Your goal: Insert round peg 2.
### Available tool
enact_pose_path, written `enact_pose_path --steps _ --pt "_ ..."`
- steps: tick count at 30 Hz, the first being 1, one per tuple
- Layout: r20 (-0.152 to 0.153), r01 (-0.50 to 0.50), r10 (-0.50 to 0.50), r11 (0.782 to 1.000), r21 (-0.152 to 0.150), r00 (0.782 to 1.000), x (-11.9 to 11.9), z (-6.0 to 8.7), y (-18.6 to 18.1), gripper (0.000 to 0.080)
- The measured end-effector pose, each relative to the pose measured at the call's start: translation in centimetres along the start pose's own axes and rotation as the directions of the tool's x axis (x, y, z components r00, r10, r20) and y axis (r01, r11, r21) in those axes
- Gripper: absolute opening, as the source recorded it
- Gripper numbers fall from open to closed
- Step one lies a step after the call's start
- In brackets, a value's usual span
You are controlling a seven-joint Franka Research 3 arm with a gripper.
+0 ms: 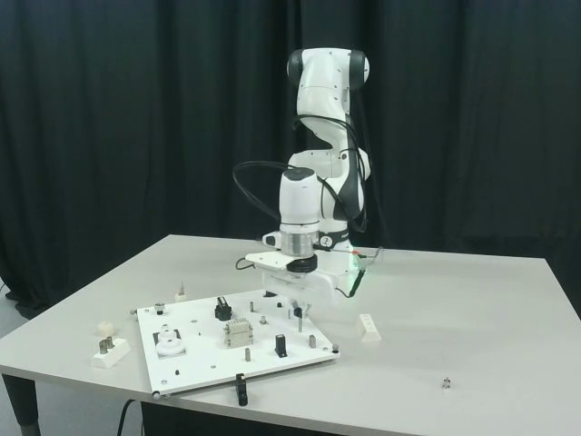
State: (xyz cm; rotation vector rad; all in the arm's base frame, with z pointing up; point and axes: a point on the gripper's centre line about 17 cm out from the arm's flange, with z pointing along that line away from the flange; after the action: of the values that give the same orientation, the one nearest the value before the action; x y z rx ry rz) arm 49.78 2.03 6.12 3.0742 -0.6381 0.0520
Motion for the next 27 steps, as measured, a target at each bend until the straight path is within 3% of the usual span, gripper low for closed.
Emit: enact_pose_path --steps 27 --pt "-0.004 0.000 0.000 1.000 -0.003 1.000 -0.06 0.70 0.17 0.0057"
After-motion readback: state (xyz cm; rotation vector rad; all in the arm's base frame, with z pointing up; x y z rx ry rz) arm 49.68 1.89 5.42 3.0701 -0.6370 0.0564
